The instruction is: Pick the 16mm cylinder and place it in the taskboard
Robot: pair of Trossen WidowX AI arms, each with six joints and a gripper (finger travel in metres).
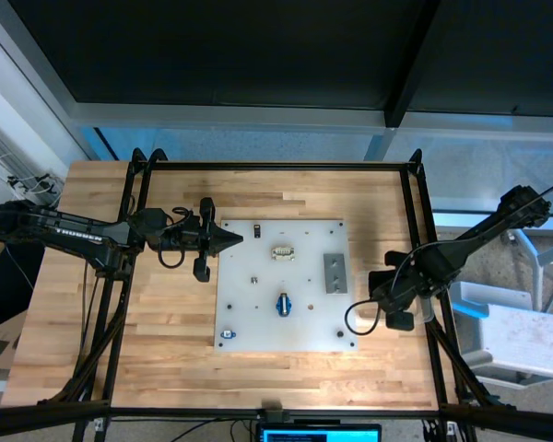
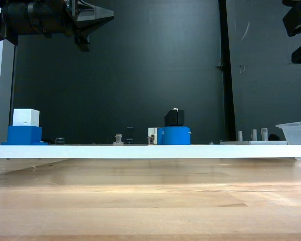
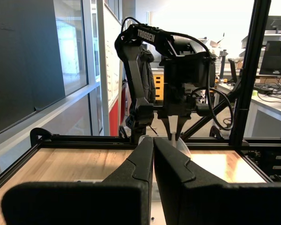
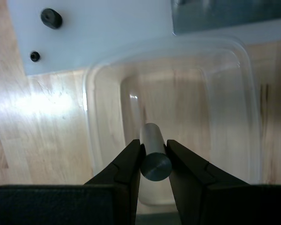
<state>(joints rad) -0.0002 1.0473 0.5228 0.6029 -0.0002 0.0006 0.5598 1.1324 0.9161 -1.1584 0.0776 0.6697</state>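
One peg pinched, one arm parked.
Right gripper (image 4: pixel 153 148) clamps the 16mm cylinder (image 4: pixel 155 158) by its sides above the clear tray (image 4: pixel 247 93), probably to carry it to the taskboard (image 1: pixel 258 313). Left gripper (image 1: pixel 229 238), fingers together, hovers at the board's left edge.

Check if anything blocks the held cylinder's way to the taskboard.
Nothing visible does. The right gripper holds the 16mm cylinder above the clear tray, just right of the taskboard. The left gripper, fingers shut, hovers over its left edge.
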